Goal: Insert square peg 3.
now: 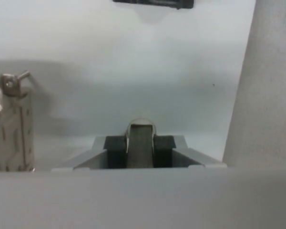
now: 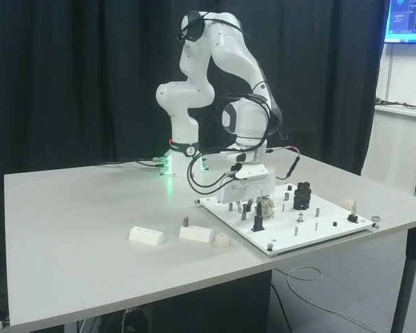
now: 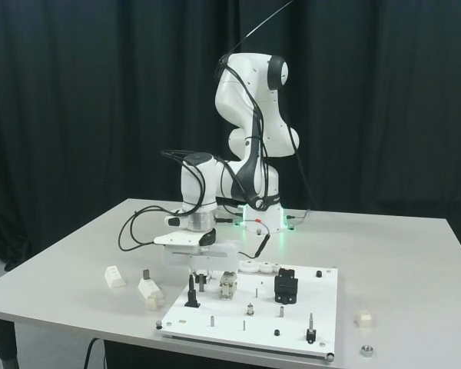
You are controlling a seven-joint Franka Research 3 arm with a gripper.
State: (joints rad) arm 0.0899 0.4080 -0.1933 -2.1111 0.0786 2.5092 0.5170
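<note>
From the wrist, the gripper points down at the white board. Its two black fingertips pinch a narrow grey upright piece, the square peg, between them. Bare board lies under the tip, and no hole shows beneath it. At the edge of the picture stands a metal fixture with a bolt, and a black part lies further off.

In the first room view the white arm reaches from its base over the near-left part of the assembly board, the gripper hanging low above it. Several small posts and a black block stand on the board. Off the board, on the grey table, sit two white blocks, one carrying a dark peg, and a small cube.

The second room view shows the gripper just above the board's back-left corner, near a black upright part.

The peg appears to be in hand and carried over the board, so the step is transport towards its socket. Next comes lining the square faces up with the hole, then lowering straight, without tilt.
</note>
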